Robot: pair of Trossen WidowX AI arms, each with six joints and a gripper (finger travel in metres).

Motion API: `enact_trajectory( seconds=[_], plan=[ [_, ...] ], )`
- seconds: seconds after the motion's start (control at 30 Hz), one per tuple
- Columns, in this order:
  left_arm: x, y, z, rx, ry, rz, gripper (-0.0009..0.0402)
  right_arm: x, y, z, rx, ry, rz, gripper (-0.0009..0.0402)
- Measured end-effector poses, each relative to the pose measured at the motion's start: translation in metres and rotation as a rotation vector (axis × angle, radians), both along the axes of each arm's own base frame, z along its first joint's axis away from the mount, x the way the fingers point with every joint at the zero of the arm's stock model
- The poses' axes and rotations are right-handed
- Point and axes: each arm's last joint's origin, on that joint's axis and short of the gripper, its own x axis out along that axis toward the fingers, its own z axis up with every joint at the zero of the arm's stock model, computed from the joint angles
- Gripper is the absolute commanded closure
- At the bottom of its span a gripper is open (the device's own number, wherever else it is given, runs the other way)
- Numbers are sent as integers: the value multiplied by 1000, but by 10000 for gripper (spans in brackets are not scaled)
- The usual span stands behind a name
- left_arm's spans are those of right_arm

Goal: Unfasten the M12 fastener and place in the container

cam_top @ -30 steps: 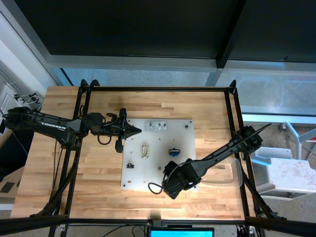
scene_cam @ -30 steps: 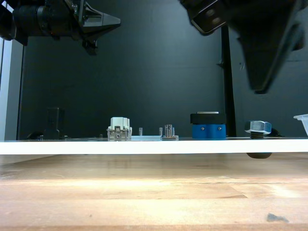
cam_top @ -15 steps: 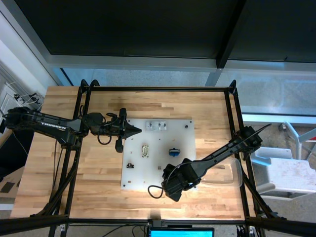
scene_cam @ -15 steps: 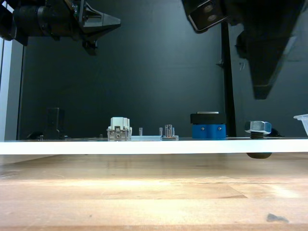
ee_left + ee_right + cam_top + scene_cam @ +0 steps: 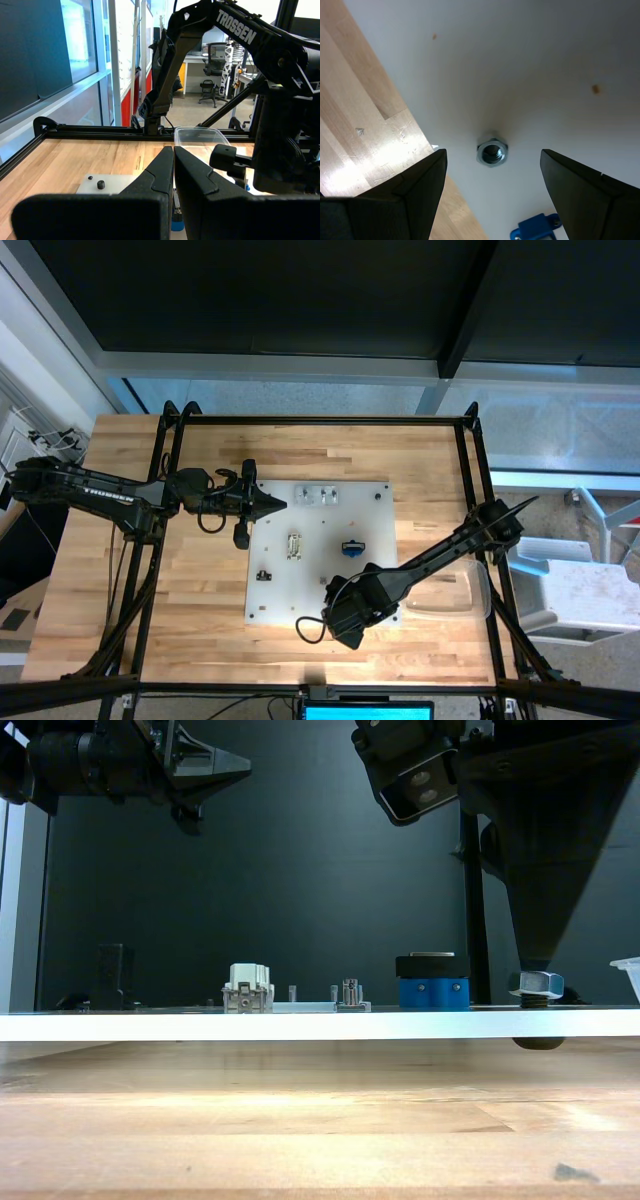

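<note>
The silver M12 nut (image 5: 536, 984) sits on its stud at the near right of the white board (image 5: 318, 575), with black ribs showing just under it. In the right wrist view the nut (image 5: 492, 152) lies between wide-apart fingers (image 5: 427, 180) of my open right gripper (image 5: 492, 156). That gripper (image 5: 537, 955) points straight down, its tip just above the nut. In the high view the right gripper (image 5: 352, 608) hides the nut. The clear container (image 5: 478, 592) lies right of the board and looks empty. My left gripper (image 5: 270, 504) hovers shut over the board's far left edge.
A blue block (image 5: 352, 548) and a white connector (image 5: 294, 545) stand mid-board, with small fittings (image 5: 316, 496) at the far edge. A black frame rail (image 5: 478, 490) runs along the table's right side, beside the container.
The right gripper has come down over the nut, from well above it to just over its top. The left arm has not moved.
</note>
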Motion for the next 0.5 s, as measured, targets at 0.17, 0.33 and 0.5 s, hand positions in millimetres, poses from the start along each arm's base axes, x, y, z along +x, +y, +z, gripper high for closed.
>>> enact_trajectory(
  seconds=[0.17, 0.33, 0.5],
  plan=[
    [0, 0, 0, 0, 0, 0, 393, 2, 0, -8, -4, 17, 6, 134],
    [0, 0, 0, 0, -1, 0, 393, 3, 0, -11, -7, 22, 5, 149],
    [0, 0, 0, 0, -1, 0, 393, 3, -1, -12, -8, 23, 2, 187]
  ],
)
